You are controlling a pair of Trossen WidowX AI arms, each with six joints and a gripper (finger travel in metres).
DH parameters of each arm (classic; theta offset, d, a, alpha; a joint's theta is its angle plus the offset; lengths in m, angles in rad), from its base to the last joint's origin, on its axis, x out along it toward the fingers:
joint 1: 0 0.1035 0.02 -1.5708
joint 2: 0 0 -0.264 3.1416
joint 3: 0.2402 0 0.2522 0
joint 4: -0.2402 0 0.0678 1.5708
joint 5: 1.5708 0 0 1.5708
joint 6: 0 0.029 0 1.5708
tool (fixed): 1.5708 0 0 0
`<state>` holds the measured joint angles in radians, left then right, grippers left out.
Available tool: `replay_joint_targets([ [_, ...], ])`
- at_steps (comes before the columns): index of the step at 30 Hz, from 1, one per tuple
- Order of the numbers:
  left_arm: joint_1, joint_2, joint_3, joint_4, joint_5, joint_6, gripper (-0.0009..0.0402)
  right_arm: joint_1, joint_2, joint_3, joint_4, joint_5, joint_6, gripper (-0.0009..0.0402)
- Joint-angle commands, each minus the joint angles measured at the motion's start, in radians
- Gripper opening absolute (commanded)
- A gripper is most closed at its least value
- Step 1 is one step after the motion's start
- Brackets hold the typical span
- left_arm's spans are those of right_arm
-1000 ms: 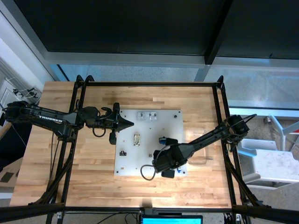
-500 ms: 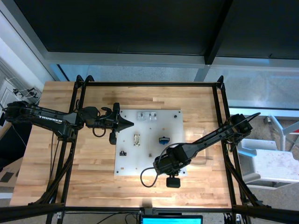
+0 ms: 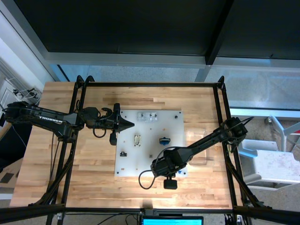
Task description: Unfasten the M12 fastener and place in the container
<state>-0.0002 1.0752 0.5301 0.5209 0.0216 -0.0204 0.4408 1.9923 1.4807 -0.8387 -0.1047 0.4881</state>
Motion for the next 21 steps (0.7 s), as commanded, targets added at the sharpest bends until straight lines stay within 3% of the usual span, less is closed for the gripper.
replay_joint_targets([
  [1,0.000,0.000,0.000,0.000,0.000,0.000,0.0000,-0.002,0.001,0.000,-0.011,0.013,0.002,0.0000],
  [5,0.000,0.000,0.000,0.000,0.000,0.000,0.0000,-0.002,0.001,0.000,-0.019,0.056,0.003,0.0000],
  [21,0.000,0.000,0.000,0.000,0.000,0.000,0.0000,-0.003,-0.003,0.000,-0.038,0.061,0.005,0.0000],
])
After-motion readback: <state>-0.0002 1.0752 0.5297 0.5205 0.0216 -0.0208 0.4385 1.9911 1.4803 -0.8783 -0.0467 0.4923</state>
